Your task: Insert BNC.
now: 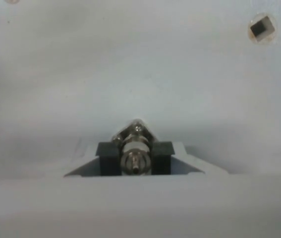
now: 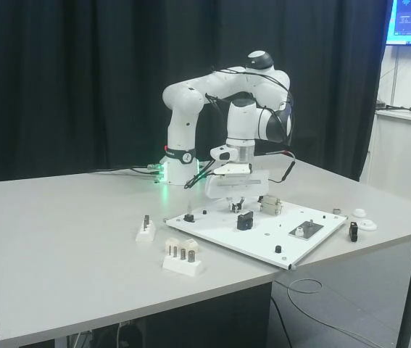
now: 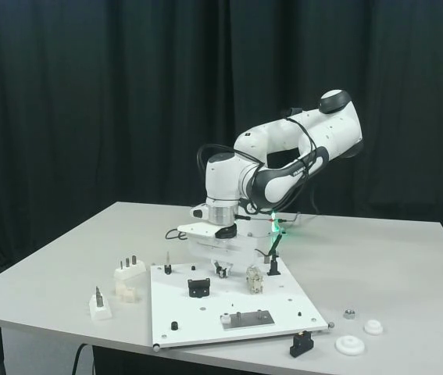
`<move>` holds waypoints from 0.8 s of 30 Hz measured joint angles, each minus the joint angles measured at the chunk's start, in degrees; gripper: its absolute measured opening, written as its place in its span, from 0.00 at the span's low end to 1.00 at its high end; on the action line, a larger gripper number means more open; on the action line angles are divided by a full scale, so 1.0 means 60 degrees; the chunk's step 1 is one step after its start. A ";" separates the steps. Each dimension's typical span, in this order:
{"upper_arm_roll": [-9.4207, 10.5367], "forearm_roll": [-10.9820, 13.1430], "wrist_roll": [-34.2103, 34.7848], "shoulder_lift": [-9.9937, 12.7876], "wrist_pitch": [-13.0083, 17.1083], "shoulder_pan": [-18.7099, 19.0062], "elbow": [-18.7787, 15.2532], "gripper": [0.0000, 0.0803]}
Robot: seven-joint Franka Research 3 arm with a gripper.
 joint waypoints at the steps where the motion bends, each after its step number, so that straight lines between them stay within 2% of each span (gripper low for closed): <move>1: 0.0000 0.0000 -0.0029 0.0000 0.0001 0.0000 0.0000 0.16; 24: -0.0006 -0.0008 -0.0086 -0.0001 0.0003 0.0002 -0.0002 0.16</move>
